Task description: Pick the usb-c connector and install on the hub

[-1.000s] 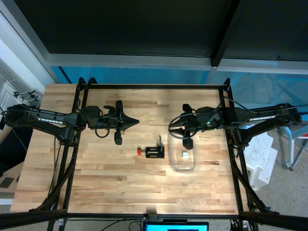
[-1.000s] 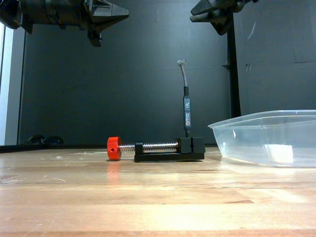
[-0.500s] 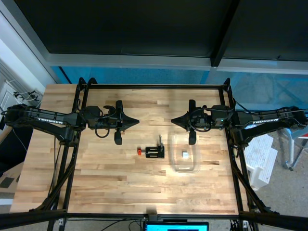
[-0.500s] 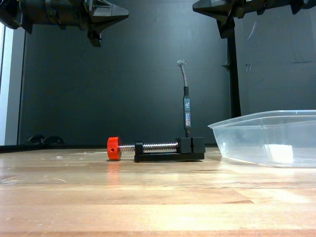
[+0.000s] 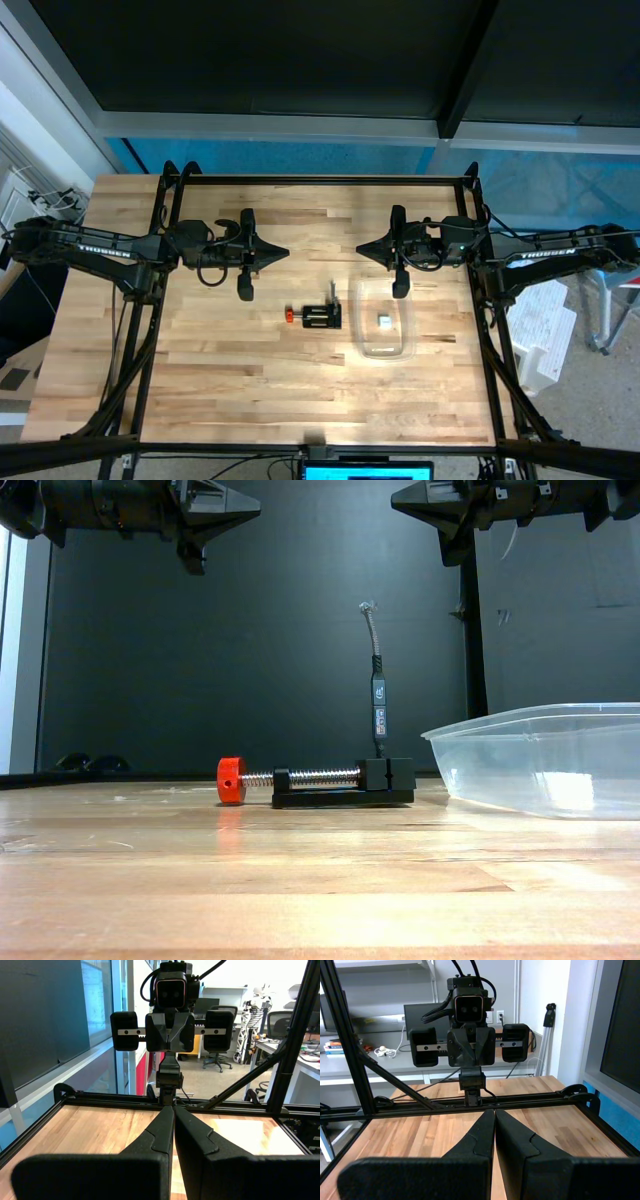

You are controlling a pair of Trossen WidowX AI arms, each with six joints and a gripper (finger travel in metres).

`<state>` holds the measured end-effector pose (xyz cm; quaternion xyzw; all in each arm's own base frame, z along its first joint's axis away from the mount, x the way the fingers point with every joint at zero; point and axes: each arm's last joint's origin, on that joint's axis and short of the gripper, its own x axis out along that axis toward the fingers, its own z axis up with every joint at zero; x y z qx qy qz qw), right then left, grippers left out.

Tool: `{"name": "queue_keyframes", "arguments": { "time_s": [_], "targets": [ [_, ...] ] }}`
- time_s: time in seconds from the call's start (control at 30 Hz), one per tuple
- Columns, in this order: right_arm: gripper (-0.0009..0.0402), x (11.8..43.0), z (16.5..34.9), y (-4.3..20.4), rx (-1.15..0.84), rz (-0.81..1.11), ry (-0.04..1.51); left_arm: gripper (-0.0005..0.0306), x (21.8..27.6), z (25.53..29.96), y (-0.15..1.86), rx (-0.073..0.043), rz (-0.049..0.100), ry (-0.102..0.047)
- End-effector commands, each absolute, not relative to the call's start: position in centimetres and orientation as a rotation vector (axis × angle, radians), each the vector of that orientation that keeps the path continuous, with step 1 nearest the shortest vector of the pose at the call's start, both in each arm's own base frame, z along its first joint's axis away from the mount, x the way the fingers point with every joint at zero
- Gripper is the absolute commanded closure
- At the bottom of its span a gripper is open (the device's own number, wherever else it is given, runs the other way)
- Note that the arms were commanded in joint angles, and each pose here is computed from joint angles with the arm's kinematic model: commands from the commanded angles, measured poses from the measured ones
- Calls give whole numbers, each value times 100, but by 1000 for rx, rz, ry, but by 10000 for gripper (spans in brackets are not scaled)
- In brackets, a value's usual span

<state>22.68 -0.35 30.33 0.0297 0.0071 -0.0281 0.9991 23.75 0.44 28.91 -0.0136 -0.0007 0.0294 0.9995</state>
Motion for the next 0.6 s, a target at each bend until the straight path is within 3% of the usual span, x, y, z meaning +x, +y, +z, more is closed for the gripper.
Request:
{"name": "queue_keyframes", "arguments": {
  "time_s": [0.03,0.6],
  "targets": [
    [393,2270,3039,-29,61,-42,9,300,2375,2890,44,-27,59,-1],
    [393,2274,3046,-29,45,-42,-1,300,2375,2890,44,-27,59,-1]
  ]
}}
